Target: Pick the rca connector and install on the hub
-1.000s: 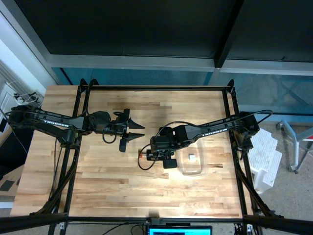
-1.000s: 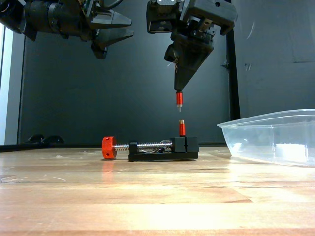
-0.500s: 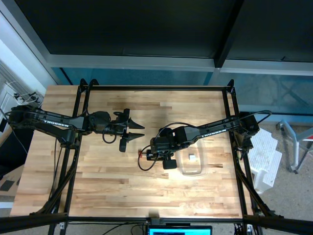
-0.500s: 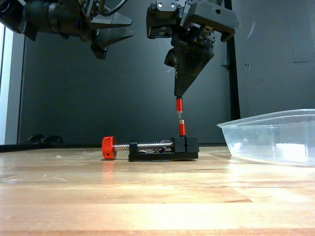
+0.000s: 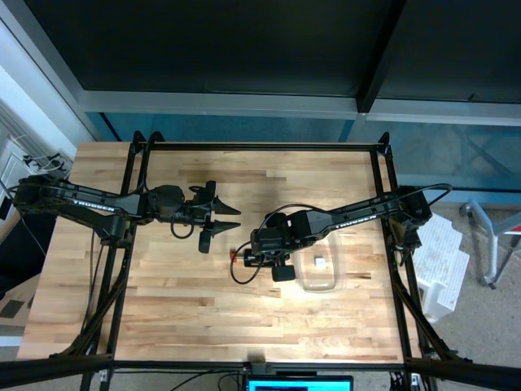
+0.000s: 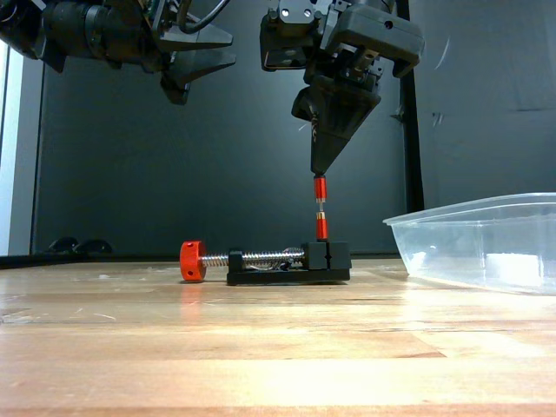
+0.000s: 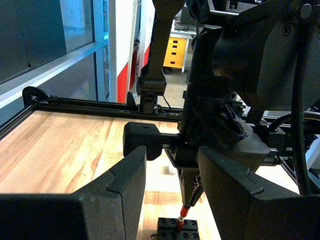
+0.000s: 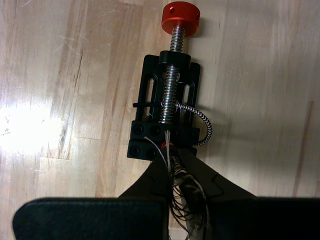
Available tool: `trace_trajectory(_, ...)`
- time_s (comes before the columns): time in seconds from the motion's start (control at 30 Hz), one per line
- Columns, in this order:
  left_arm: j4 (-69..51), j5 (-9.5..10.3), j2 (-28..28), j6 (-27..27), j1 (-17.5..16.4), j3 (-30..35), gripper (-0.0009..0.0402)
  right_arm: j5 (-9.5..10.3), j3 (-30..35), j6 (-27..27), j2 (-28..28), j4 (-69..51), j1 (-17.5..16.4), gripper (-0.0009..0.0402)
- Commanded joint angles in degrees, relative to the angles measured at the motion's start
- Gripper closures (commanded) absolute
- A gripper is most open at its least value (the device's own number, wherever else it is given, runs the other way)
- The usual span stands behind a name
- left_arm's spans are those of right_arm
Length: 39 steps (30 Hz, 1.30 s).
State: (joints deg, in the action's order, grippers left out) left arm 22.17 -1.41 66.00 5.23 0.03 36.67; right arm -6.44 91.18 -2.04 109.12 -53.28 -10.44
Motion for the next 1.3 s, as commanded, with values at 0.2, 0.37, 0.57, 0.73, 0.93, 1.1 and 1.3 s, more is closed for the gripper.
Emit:
trace_trajectory(0.2, 0.0, 0.00, 0.0, 0.0, 0.0, 0.0, 0.0253, 0.02, -1.0, 0.0, 0.1, 1.0, 0.1, 0.0393)
trace_trajectory(0.37, 0.0, 0.00, 0.0, 0.0, 0.0, 0.0, 0.0253, 0.02, -2.5, 0.1, 0.1, 2.8, 0.1, 0.0393)
trace_trajectory(0.57, 0.0, 0.00, 0.0, 0.0, 0.0, 0.0, 0.0253, -0.02, -3.7, 0.2, 0.0, 4.0, 0.3, 0.0393)
trace_trajectory(0.73, 0.0, 0.00, 0.0, 0.0, 0.0, 0.0, 0.0253, 0.00, -4.2, 0.6, 0.0, 4.4, 0.4, 0.0393)
trace_trajectory(0.93, 0.0, 0.00, 0.0, 0.0, 0.0, 0.0, 0.0253, 0.02, -4.2, 1.0, -0.2, 4.3, 0.5, 0.0393)
trace_trajectory(1.1, 0.0, 0.00, 0.0, 0.0, 0.0, 0.0, 0.0253, 0.04, -4.0, 1.0, -0.8, 4.3, 0.5, 0.0364)
trace_trajectory(1.3, 0.0, 0.00, 0.0, 0.0, 0.0, 0.0, 0.0253, 0.02, -4.0, 0.7, -1.6, 4.2, 0.5, 0.0291)
